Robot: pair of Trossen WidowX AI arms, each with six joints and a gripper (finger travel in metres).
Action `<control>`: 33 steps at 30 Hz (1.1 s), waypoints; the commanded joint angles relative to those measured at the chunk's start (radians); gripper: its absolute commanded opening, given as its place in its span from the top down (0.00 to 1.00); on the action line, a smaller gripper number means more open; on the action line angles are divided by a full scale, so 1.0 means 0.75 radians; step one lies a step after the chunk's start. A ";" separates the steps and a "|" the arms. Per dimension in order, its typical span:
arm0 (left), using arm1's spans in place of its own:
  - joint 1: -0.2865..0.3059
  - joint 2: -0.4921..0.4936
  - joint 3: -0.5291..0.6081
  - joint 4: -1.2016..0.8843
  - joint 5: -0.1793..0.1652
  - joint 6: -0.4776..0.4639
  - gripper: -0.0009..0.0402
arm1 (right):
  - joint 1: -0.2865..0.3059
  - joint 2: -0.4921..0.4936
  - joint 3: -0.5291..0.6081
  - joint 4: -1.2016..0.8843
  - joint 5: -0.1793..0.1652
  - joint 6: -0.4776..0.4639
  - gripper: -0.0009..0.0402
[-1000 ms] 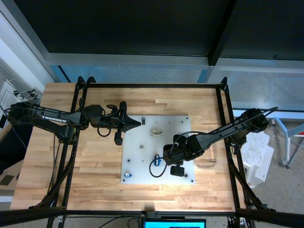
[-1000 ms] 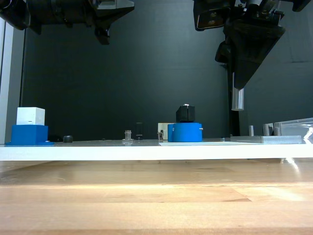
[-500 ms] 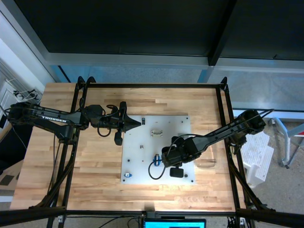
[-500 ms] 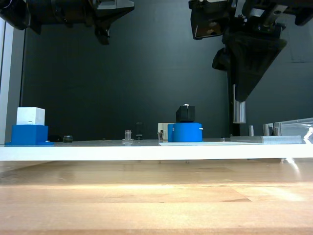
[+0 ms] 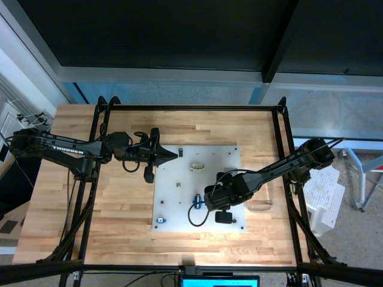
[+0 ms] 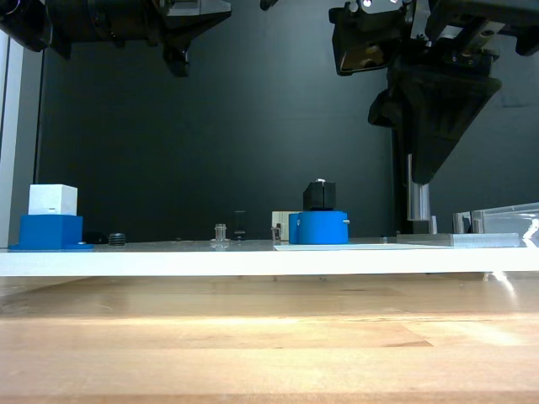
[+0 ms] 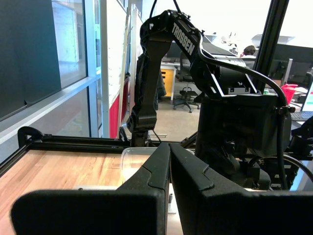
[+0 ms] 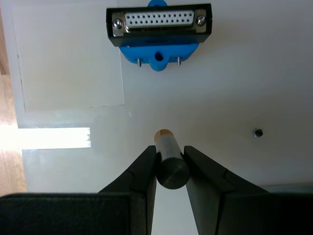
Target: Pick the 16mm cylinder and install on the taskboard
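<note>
Right jaws clamp cylinder (image 8: 171, 164), long axis upright, aimed straight down at taskboard (image 8: 220, 98), beside blue fitting (image 6: 318, 227) on right arm's side. Lower end near board; contact unclear. Left jaws closed, empty, parked over board's far left corner.

I work in a robotics lab: my wooden workbench (image 5: 119, 203) sits inside a black metal frame (image 5: 191, 108) and carries a white test board (image 5: 179, 206). Beyond it I see an office chair (image 7: 185, 94) and tall windows (image 7: 68, 44).
</note>
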 commanded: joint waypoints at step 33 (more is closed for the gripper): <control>0.001 0.000 0.000 0.000 0.000 0.000 0.98 | 0.004 0.051 -0.018 0.036 0.011 -0.013 0.93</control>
